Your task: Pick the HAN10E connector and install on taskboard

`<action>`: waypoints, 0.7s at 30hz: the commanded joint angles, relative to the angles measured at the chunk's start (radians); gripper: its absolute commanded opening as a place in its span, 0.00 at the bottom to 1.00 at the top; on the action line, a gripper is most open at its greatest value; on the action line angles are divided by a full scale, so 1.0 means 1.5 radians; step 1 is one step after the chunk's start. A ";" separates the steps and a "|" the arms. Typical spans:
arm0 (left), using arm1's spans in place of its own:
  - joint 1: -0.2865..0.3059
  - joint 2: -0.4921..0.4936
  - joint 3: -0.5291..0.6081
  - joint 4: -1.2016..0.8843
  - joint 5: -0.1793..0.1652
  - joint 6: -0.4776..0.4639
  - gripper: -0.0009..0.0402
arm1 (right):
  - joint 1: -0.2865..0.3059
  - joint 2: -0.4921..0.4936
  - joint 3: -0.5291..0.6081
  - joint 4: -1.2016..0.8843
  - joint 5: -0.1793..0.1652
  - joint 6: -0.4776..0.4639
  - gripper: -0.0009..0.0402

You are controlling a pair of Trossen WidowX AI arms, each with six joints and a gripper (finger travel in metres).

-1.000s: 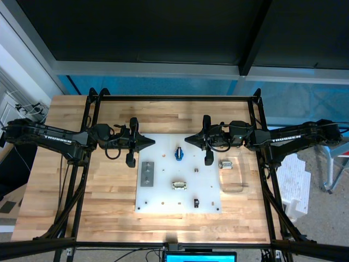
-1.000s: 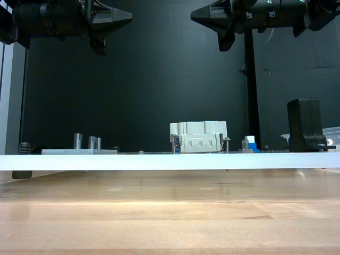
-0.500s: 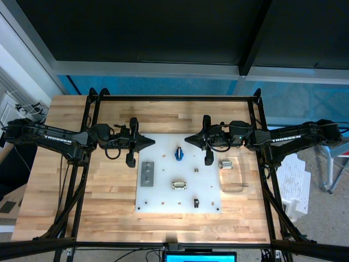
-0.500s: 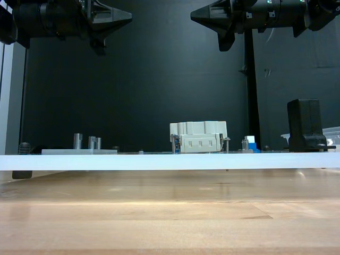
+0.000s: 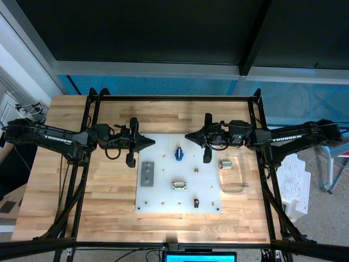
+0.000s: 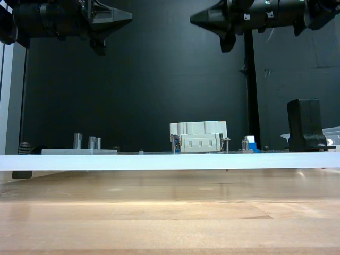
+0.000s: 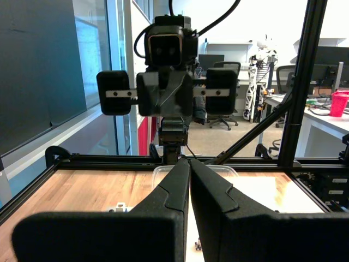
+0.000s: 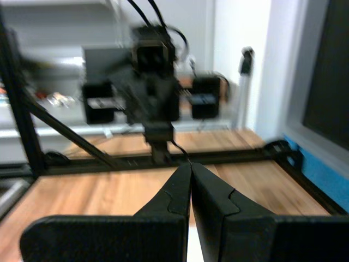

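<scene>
The HAN10E connector (image 5: 225, 164) lies in the clear tray (image 5: 235, 191), just right of the taskboard (image 5: 158, 194). It looks small, hard and light, so a pinch on its two long sides should hold it. The right gripper (image 5: 188, 136) hangs high over the board's far part, its fingers pressed together and holding nothing. The left gripper (image 5: 151, 142) hangs high too, also pressed together and empty.

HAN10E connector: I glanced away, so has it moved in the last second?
No. The HAN10E connector lies at the same far end of the clear tray. Left gripper and right gripper hover shut above the taskboard.
</scene>
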 commanded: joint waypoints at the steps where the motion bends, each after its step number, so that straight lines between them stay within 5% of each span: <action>1: 0.000 0.000 0.000 0.000 0.000 0.000 0.02 | 0.000 -0.024 0.035 -0.147 -0.005 -0.003 0.02; 13: 0.000 0.000 0.000 0.001 0.000 0.000 0.02 | 0.001 -0.041 0.222 -0.670 -0.001 0.018 0.02; 21: 0.000 0.000 0.000 0.001 0.000 0.000 0.02 | 0.001 -0.041 0.269 -0.907 -0.002 0.025 0.02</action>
